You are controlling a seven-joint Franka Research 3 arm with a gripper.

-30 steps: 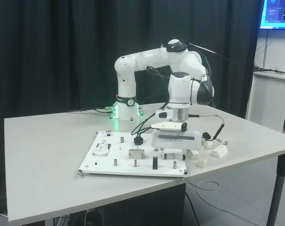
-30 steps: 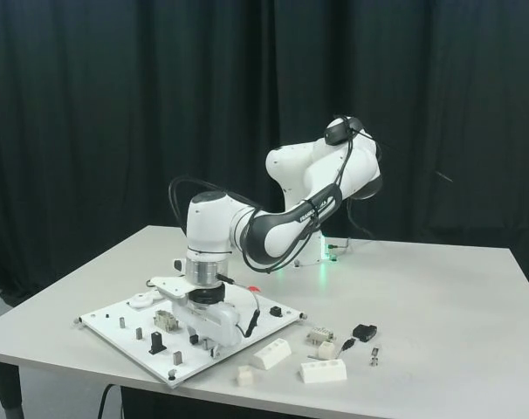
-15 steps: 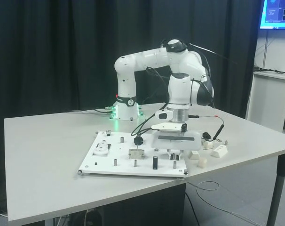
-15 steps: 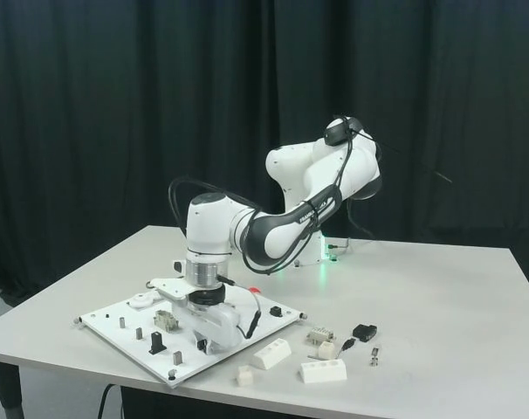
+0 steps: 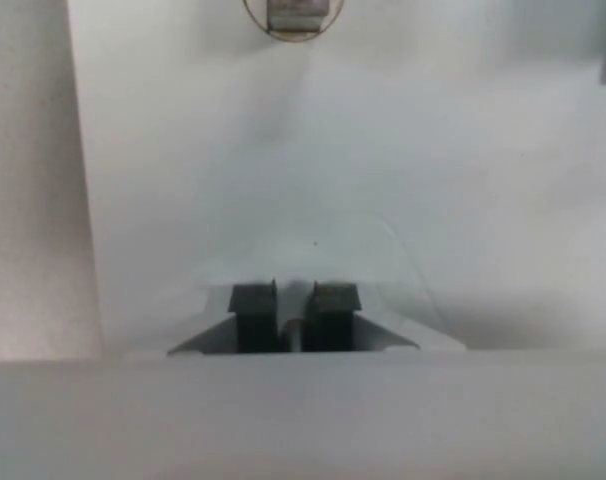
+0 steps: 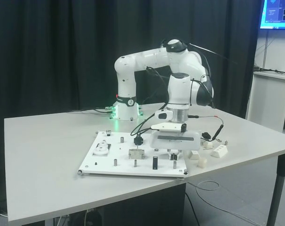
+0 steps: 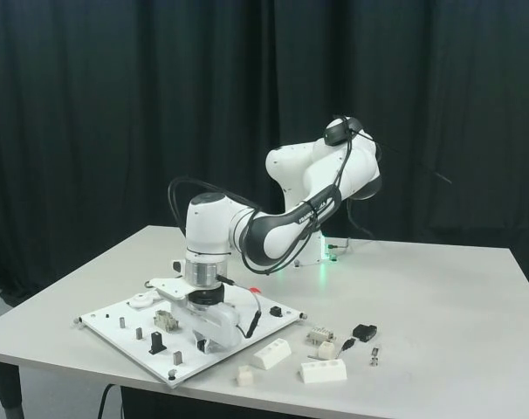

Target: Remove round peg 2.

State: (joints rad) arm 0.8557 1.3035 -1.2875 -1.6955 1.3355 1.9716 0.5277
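My gripper (image 6: pixel 173 151) hangs low over the near right corner of the white board (image 6: pixel 102 162), pointing straight down. In the wrist view its two black fingertips (image 5: pixel 253 312) stand close together, shut on a thin pale round peg (image 5: pixel 293 327) that only just shows between them. Below them lies the bare white board (image 5: pixel 433 150), with a round metal socket (image 5: pixel 293 15) further off. From the second room view the gripper (image 7: pixel 203 339) sits above the board's near edge (image 7: pixel 116 336). A short peg (image 6: pixel 174 164) stands on the board just under the hand.
Several pegs, a black block (image 6: pixel 154 162) and a metal fixture (image 6: pixel 136 153) stand on the board. A black plug on a cable (image 6: pixel 138 140) rests beside the hand. White blocks (image 6: pixel 220 150) (image 7: pixel 271 353) and a black connector (image 7: pixel 364 332) lie on the grey table past the board.
The hand has risen a little straight up from the board over the last second. Nothing else has moved.
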